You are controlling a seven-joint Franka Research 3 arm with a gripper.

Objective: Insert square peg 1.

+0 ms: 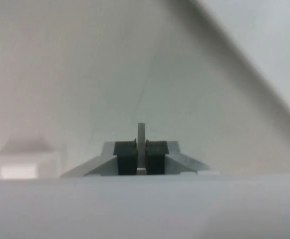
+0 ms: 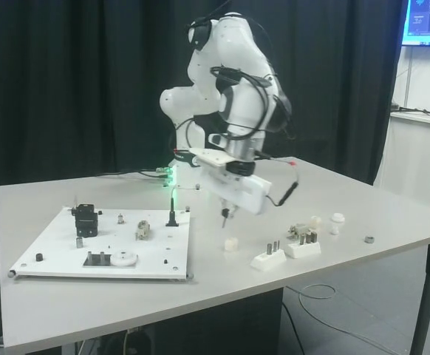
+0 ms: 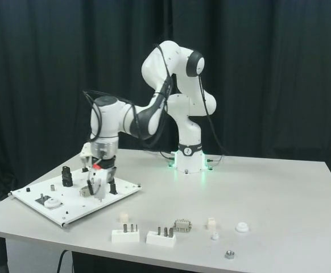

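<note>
Grey square peg [image 1: 141,147] thin, upright | jaws [image 1: 141,158] clamped on it | above grey table [image 2: 348,200]

arm [image 3: 154,108]: bent forward | end effector [image 1: 141,158]: pointing down, clamped on peg

- Black curtains [image 3: 279,74] hang in folds behind the grey table [image 3: 279,199], filling the back of both room views.
- In the first room view, a lit screen [image 2: 429,22] sits high at the right edge.
- Below the screen stands a white cabinet [image 2: 414,151].
- A cable [image 2: 311,292] loops on the grey floor [image 2: 363,310] beneath the table, beside a table leg [image 2: 427,296].
</note>
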